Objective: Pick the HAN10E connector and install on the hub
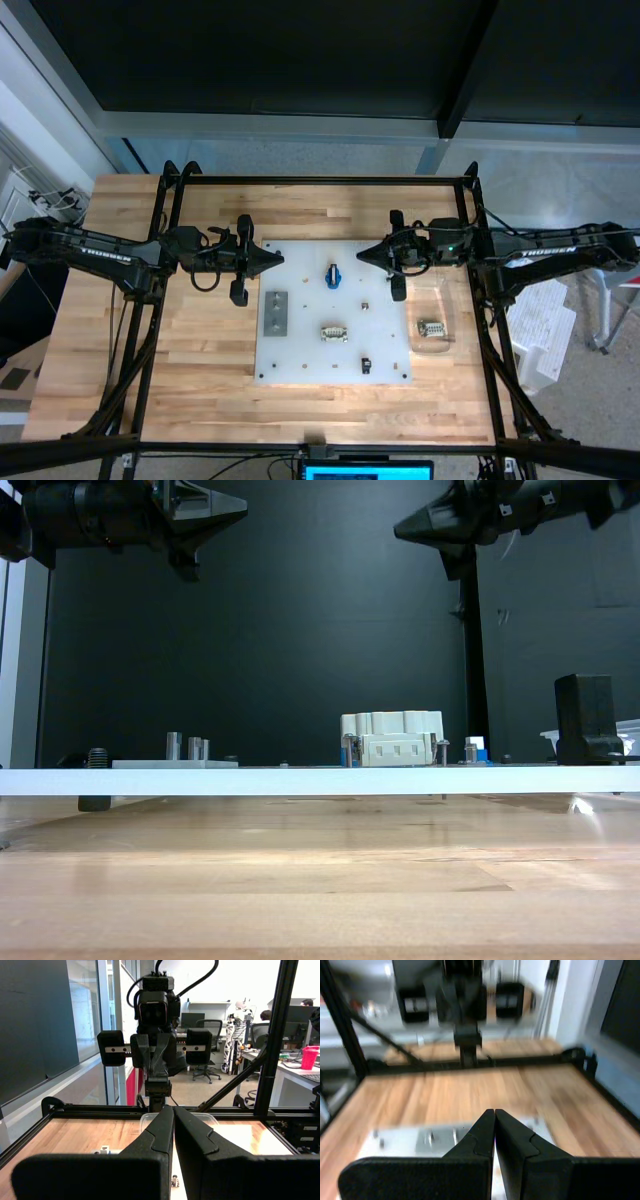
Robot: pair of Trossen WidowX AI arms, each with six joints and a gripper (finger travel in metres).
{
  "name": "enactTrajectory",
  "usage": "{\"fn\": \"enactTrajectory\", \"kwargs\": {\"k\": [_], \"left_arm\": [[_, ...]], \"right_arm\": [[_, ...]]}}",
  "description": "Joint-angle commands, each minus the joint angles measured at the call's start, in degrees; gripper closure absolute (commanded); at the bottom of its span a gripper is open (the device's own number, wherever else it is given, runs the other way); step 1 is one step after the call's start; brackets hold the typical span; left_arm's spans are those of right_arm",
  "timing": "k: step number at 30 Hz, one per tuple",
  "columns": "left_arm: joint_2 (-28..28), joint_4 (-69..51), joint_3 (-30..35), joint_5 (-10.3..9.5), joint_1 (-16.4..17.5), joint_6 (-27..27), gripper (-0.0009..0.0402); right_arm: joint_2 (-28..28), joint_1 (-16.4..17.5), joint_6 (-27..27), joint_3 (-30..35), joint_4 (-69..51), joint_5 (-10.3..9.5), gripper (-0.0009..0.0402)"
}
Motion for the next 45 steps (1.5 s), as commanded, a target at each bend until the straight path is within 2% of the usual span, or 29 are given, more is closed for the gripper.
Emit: {"fn": "enactTrajectory", "kwargs": {"k": [1, 14, 26, 35, 45], "left_arm": [[0.00, 0.02, 0.00, 0.00, 0.02, 0.02, 0.0393], [0.00, 0.02, 0.00, 0.00, 0.02, 0.02, 0.0393], [0.00, 0.02, 0.00, 0.00, 0.02, 0.02, 0.0393], [0.02, 0.02, 0.00, 0.00, 0.02, 0.02, 0.0393], [0.00, 0.02, 0.00, 0.00, 0.02, 0.02, 0.0393]], "right_arm": [[0.07, 0.04, -0.07, 3.19, -10.97, -0.04, 0.0393], [0.07, 1.40, 1.14, 11.15, -42.05, -0.09, 0.0393], [0.07, 5.95, 4.22, 13.51, -62.14, -0.02, 0.0385], [0.07, 6.93, 5.84, 13.51, -74.95, -0.09, 0.0337], [0.07, 7.17, 6.95, 13.51, -78.12, -0.07, 0.0230]]}}
